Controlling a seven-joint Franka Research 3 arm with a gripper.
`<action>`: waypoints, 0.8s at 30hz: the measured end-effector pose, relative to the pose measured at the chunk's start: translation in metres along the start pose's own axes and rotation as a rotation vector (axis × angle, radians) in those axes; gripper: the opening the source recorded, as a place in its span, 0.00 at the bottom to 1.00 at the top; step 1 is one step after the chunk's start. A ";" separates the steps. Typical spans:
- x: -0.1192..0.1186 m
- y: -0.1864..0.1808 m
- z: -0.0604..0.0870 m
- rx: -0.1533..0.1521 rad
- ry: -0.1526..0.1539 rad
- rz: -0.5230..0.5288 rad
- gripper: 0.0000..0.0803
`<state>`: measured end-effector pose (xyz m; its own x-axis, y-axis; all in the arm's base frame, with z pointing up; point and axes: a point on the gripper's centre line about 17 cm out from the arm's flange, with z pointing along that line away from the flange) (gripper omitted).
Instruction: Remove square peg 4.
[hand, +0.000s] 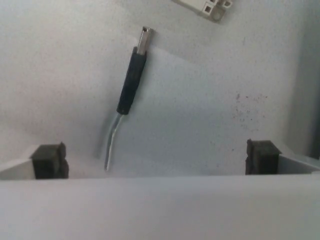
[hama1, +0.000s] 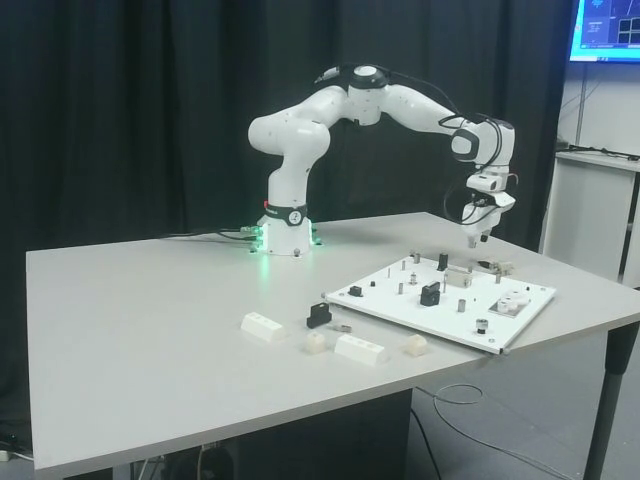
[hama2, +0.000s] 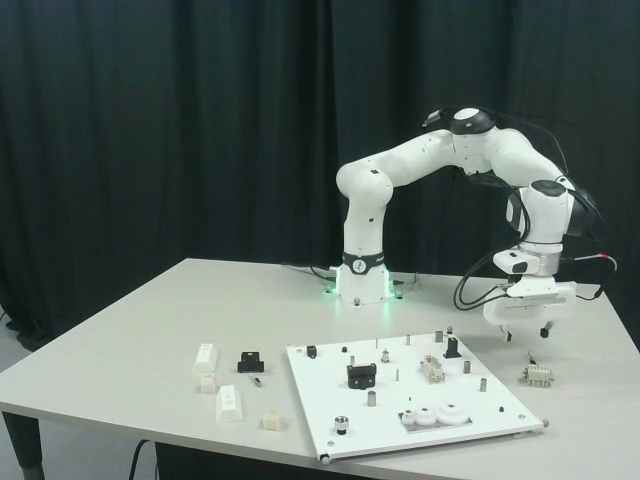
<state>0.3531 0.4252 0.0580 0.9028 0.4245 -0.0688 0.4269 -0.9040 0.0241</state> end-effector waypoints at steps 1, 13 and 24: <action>0.000 0.000 0.000 0.000 0.000 0.000 0.97; 0.003 -0.001 -0.001 -0.003 0.009 -0.003 0.99; 0.006 0.002 -0.003 -0.015 0.020 -0.006 1.00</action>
<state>0.3596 0.4256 0.0602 0.9011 0.4307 -0.0493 0.4326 -0.9007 0.0386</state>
